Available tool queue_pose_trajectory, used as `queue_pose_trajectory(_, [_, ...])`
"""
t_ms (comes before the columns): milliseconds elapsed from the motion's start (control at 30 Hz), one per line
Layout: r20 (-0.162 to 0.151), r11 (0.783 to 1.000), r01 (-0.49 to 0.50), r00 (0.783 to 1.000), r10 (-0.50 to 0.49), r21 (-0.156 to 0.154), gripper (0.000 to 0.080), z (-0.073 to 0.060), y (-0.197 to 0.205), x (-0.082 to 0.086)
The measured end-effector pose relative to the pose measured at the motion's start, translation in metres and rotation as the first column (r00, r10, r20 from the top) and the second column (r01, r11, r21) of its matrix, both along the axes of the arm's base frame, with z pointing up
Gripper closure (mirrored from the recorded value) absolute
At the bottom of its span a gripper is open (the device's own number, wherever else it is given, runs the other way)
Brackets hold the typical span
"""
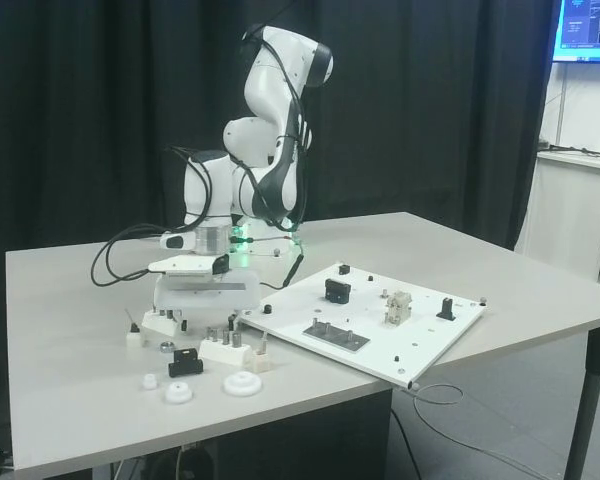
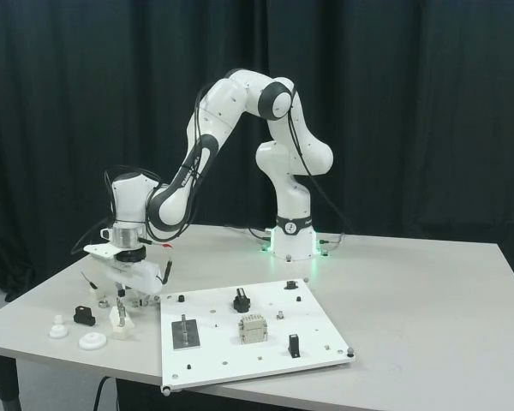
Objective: Pick BNC.
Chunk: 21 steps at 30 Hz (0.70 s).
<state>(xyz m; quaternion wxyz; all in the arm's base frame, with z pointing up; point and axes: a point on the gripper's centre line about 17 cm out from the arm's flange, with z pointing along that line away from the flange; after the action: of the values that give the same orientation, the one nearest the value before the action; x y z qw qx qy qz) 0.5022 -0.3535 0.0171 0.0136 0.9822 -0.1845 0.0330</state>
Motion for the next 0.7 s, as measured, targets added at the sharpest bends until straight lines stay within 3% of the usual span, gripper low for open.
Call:
queue_pose_trajectory(567, [-0.004,1.000,-0.026,1.000,0.026,0.015,0.0003,-0.012,0.004,-0.004])
queue_pose_trajectory(600, [-0.004,1.000,-0.027,1.000,0.027,0.016,0.0100,-0.013,0.004,-0.004])
queue_pose_trajectory(700, [-0.005,0.999,-0.029,1.000,0.029,0.017,0.0100,-0.014,0.005,-0.004])
